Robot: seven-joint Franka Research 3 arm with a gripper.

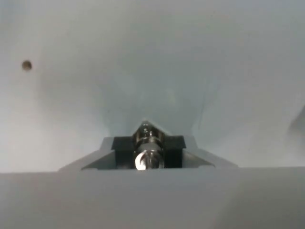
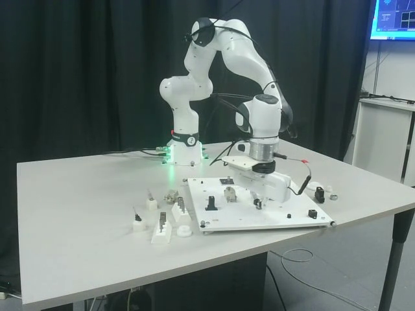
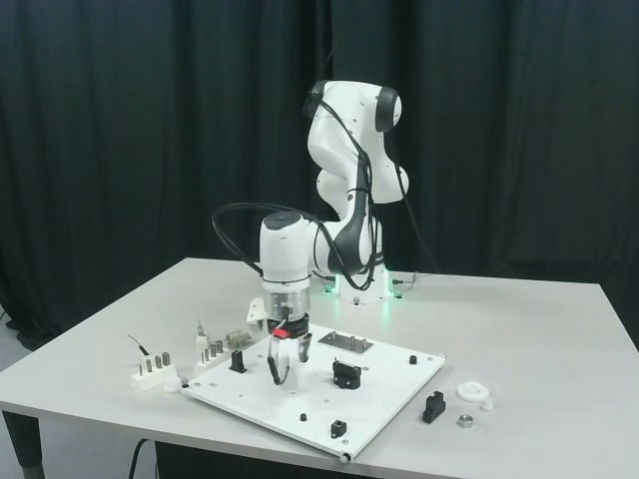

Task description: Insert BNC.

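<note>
— So, what sits around the arm?

— A white board (image 3: 394, 384) lies on the grey table (image 2: 78, 194), carrying small black fixtures (image 3: 345, 374). Loose parts (image 2: 162, 217) stand beside it, and a cable (image 2: 305, 175) runs across the board's far side.

— And the plug?

— The metal plug (image 1: 148, 148) shows in the wrist view, shiny and cylindrical, clamped between the gripper (image 1: 148, 155) fingers. They close on it from both sides.

— Which way does it point?

— Its long axis seems to run straight down toward the board, though the room views hide it behind the fingers.
</note>
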